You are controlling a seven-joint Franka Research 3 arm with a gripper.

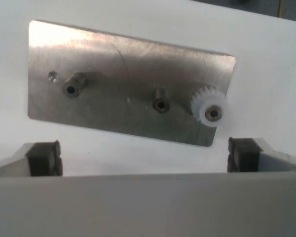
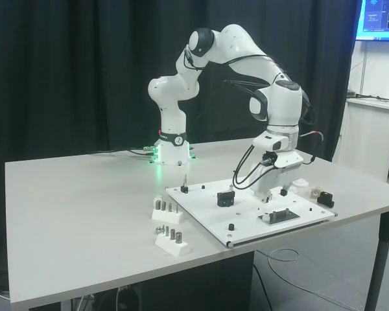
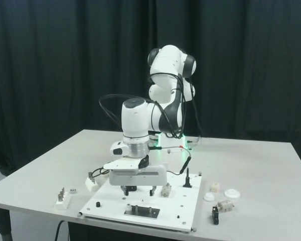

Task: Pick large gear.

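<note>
wrist: close above metal plate (image 1: 128,84) | room views: opposite table sides, share arm (image 2: 272,110) and white board (image 3: 105,203)

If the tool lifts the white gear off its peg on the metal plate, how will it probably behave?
The white gear looks like a small plastic part, so probably stiff and light. Its toothed rim may give grip. It sits on a peg on the metal plate, so it likely must go straight up.

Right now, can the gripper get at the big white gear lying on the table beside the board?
Probably yes: the large gear lies uncovered on the table, and the open gripper hovers nearby with nothing between them.
</note>
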